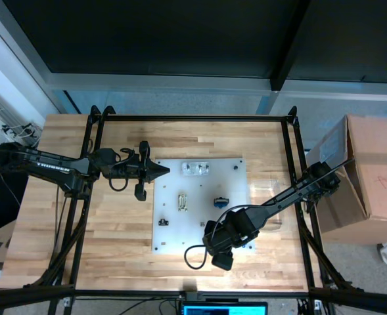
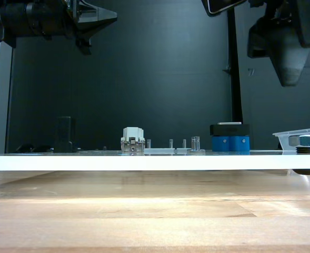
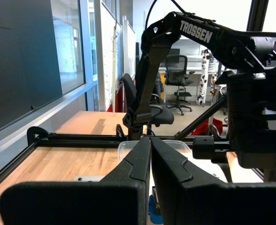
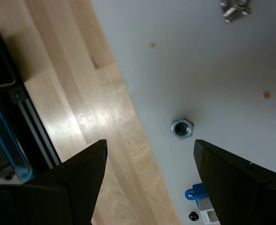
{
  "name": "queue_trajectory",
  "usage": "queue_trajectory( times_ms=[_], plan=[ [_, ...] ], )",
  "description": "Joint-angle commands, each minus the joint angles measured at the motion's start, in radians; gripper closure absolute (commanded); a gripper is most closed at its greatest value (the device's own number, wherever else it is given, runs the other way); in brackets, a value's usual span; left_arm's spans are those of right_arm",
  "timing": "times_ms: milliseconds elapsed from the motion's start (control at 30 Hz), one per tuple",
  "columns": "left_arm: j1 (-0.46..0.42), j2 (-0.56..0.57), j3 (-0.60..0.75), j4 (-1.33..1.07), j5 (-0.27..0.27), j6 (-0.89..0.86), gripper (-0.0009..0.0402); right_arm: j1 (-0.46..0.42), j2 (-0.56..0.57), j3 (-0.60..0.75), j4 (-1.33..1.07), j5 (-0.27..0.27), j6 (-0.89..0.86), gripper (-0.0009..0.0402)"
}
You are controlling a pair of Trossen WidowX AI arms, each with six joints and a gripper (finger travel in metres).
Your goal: Pick the M12 nut and place it on its threads and fasten
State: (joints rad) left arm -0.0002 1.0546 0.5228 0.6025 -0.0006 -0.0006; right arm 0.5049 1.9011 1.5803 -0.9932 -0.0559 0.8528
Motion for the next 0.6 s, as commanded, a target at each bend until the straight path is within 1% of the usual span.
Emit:
queue_trajectory(
  times_ms=[33, 267, 367, 433, 467, 533, 600],
  plan=[
    [0.000, 0.000, 0.000, 0.000, 0.000, 0.000, 0.0393, 0.000, 0.003, 0.000, 0.023, 0.003, -0.092, 0.0134],
    [0.000, 0.000, 0.000, 0.000, 0.000, 0.000, 0.0393, 0.002, 0.003, 0.000, 0.006, 0.008, -0.256, 0.0135],
    [0.000, 0.000, 0.000, 0.000, 0.000, 0.000, 0.0393, 0.002, 0.003, -0.011, -0.033, 0.071, -0.254, 0.0153],
    [0.000, 0.000, 0.000, 0.000, 0.000, 0.000, 0.0393, 0.002, 0.000, -0.024, -0.063, 0.127, -0.256, 0.0187],
    [0.000, 0.000, 0.000, 0.000, 0.000, 0.000, 0.0393, 0.002, 0.000, -0.032, -0.066, 0.150, -0.259, 0.0212],
    [0.000, 0.000, 0.000, 0.000, 0.000, 0.000, 0.0393, 0.003, 0.000, -0.050, -0.058, 0.161, -0.268, 0.0271],
    [0.000, 0.000, 0.000, 0.000, 0.000, 0.000, 0.0393, 0.003, 0.001, -0.074, -0.041, 0.161, -0.294, 0.0341]
  ],
)
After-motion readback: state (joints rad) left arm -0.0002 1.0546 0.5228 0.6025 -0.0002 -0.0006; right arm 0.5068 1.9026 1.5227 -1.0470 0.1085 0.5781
